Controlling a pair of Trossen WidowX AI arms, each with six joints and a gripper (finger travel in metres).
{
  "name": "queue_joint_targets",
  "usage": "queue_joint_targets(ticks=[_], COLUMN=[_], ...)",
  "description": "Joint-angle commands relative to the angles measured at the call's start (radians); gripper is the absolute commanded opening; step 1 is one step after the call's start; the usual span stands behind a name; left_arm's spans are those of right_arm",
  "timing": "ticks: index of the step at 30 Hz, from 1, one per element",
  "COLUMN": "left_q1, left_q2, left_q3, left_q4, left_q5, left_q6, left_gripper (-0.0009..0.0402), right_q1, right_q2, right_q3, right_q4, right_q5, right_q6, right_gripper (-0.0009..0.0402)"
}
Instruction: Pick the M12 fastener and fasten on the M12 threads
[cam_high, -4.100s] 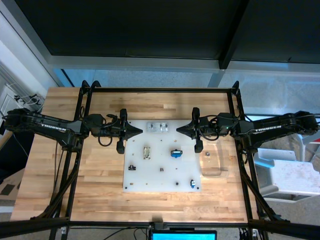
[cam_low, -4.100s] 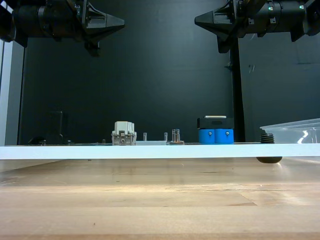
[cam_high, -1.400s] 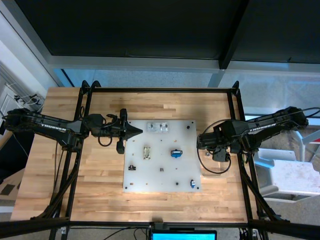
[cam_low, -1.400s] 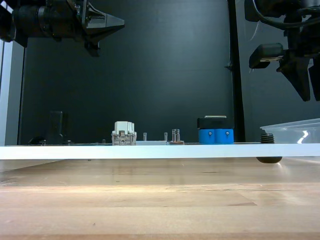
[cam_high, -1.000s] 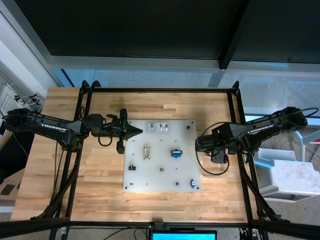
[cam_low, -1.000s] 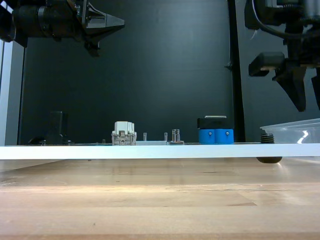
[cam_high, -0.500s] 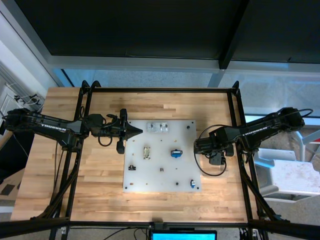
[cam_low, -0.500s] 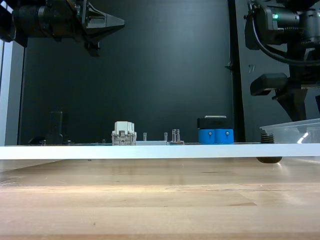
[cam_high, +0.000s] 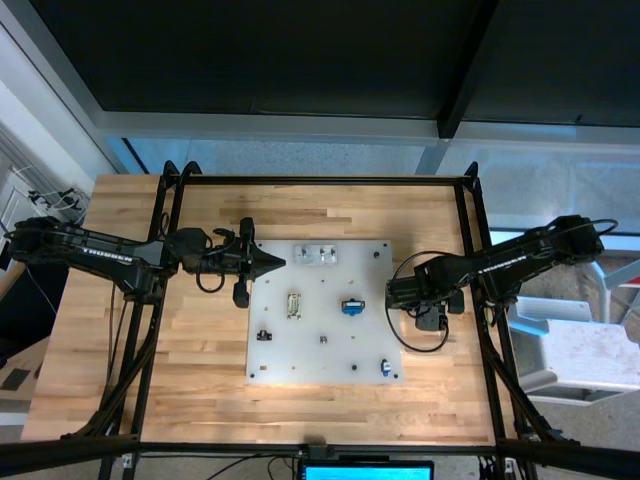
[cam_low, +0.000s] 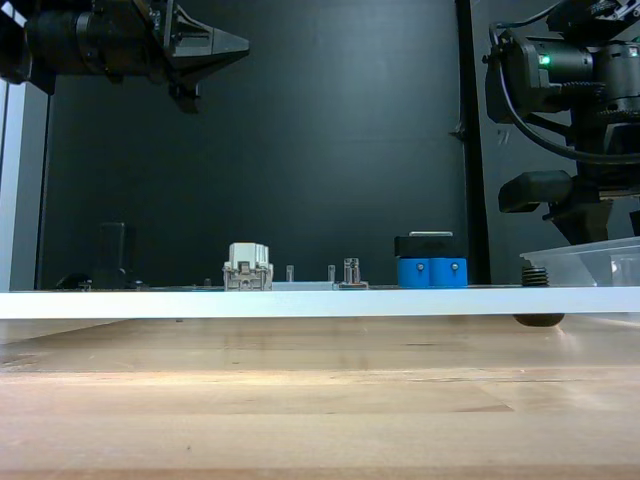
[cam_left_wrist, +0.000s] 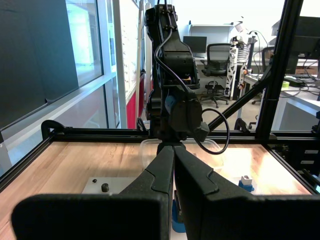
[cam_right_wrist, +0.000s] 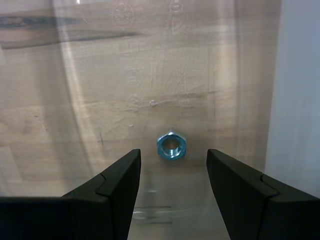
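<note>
Right gripper: I've got it pointing straight down over the clear tray, just off the right edge of the white board, fingers spread wide
M12 nut: lying flat on the tray floor, hole facing up at my wrist camera, in the gap between the two spread fingertips and touching neither
Depth: from the low view I see the right gripper's fingers reach down to the tray's rim; I cannot tell how far above the floor the tips sit
Stud: black ribs showing bare in the low view, standing in front of the tray, nothing on top of it
Left gripper: held high over the board's far left edge, level and pointing inward, fingers pressed together on nothing
Blue block: sitting on the board, well left of the stud, nothing touching it
</note>
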Motion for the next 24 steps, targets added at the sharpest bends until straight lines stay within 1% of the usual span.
queue_joint_targets(ticks=[1, 10, 24], left_q1=[0.0, 0.0, 0.0], left_q2=[0.0, 0.0, 0.0], left_q3=[0.0, 0.0, 0.0], left_q4=[0.0, 0.0, 0.0], left_q5=[0.0, 0.0, 0.0], left_q6=[0.0, 0.0, 0.0], left_gripper=[0.0, 0.0, 0.0], right_q1=[0.0, -0.001, -0.002], right_q2=[0.0, 0.0, 0.06], right_q3=[-0.011, -0.039, -0.042], right_q4=[0.018, 0.04, 0.084], right_q5=[0.0, 0.0, -0.002], right_q6=[-0.013, -0.012, -0.011], right_gripper=[0.0184, 0.0184, 0.0182])
